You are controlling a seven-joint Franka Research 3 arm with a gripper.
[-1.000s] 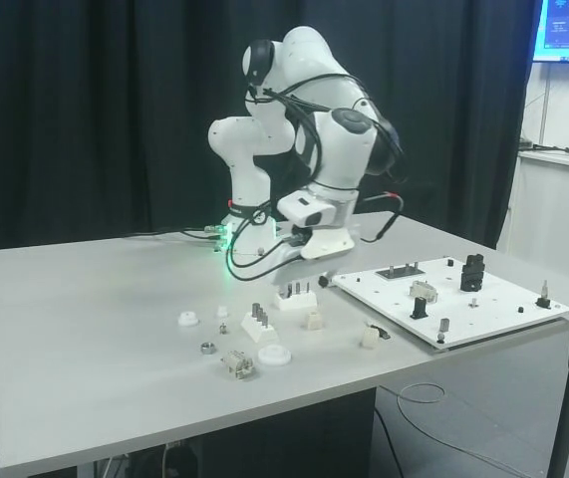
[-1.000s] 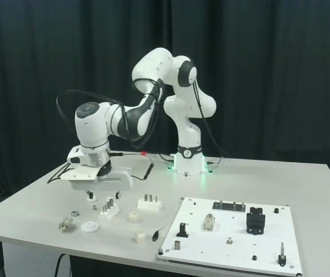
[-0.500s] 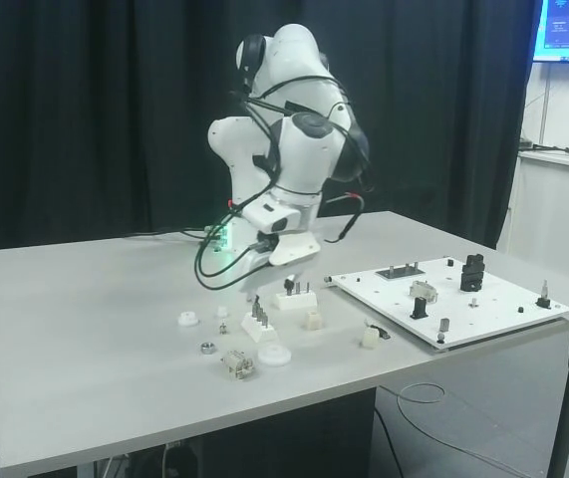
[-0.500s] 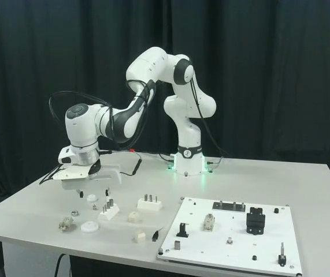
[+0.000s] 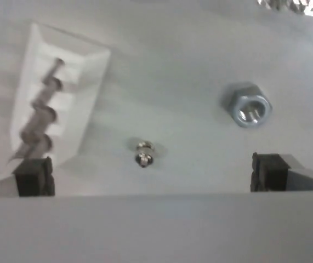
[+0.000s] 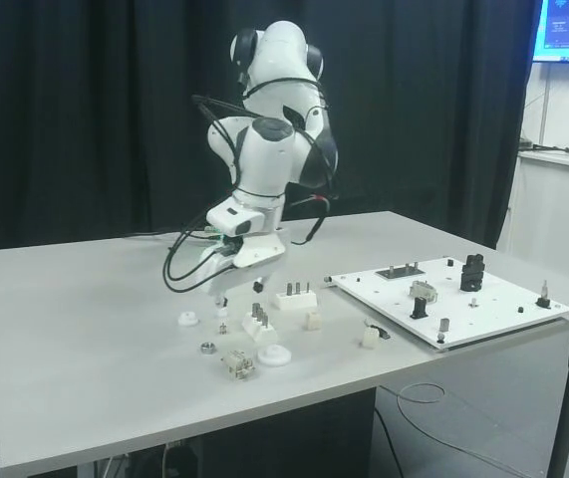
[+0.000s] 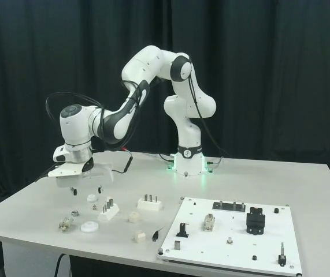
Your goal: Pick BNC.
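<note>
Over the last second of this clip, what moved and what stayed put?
The arm swung its hand away from the white board, across the loose parts, and it now hangs over the small connector beside the nut. The fingers are open and hold nothing; nothing was picked up or let go. The parts on the table and those on the board lie as before.

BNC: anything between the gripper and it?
Nothing visible. The BNC sits uncovered below the open gripper. The white pin holder lies close by one finger; the nut sits aside.
</note>
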